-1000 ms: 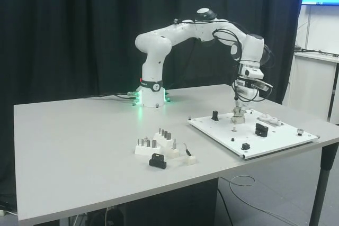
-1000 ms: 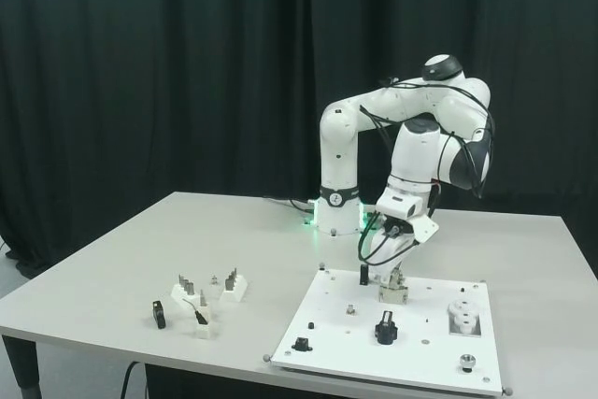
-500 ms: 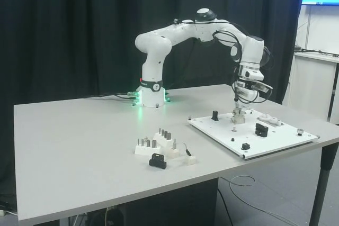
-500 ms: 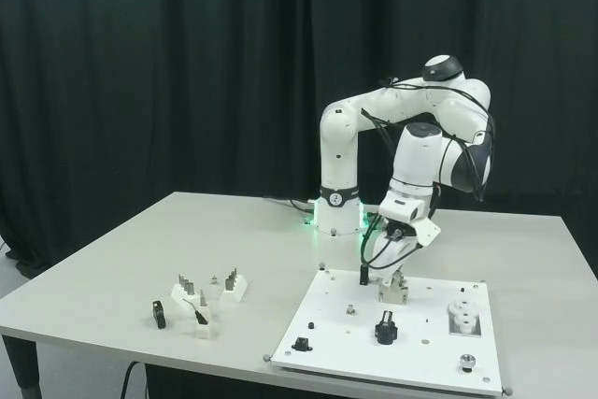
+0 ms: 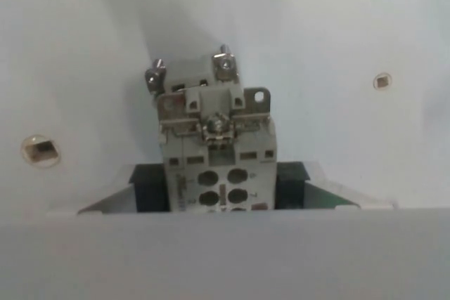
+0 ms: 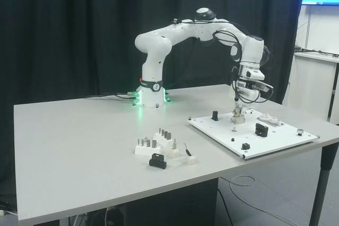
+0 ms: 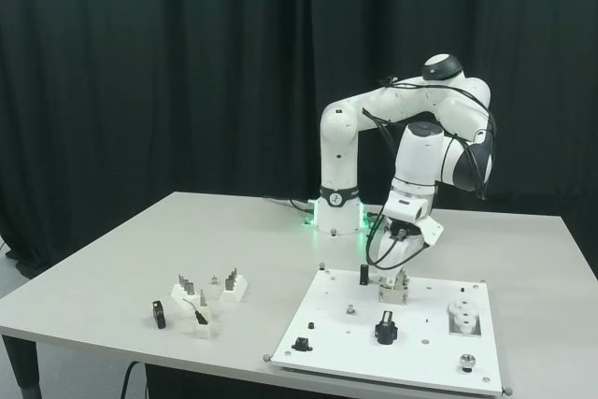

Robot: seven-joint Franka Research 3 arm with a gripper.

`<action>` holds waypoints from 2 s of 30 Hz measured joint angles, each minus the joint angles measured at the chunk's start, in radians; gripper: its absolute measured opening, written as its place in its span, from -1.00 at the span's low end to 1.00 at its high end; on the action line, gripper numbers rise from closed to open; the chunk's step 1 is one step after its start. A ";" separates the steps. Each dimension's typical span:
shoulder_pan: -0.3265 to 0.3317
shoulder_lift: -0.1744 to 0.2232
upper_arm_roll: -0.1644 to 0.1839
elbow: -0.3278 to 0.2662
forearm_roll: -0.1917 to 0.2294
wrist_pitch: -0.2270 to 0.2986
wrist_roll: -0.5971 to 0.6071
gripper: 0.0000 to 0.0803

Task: Insert waterproof.

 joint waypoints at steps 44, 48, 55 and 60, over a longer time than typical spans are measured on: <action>0.103 0.000 0.012 -0.088 0.023 0.148 -0.060 -0.22; 0.110 0.000 0.015 -0.095 0.023 0.166 -0.059 -0.22; 0.113 0.000 0.024 -0.103 0.023 0.202 -0.059 -0.22; 0.113 0.000 0.028 -0.106 0.023 0.216 -0.061 -0.22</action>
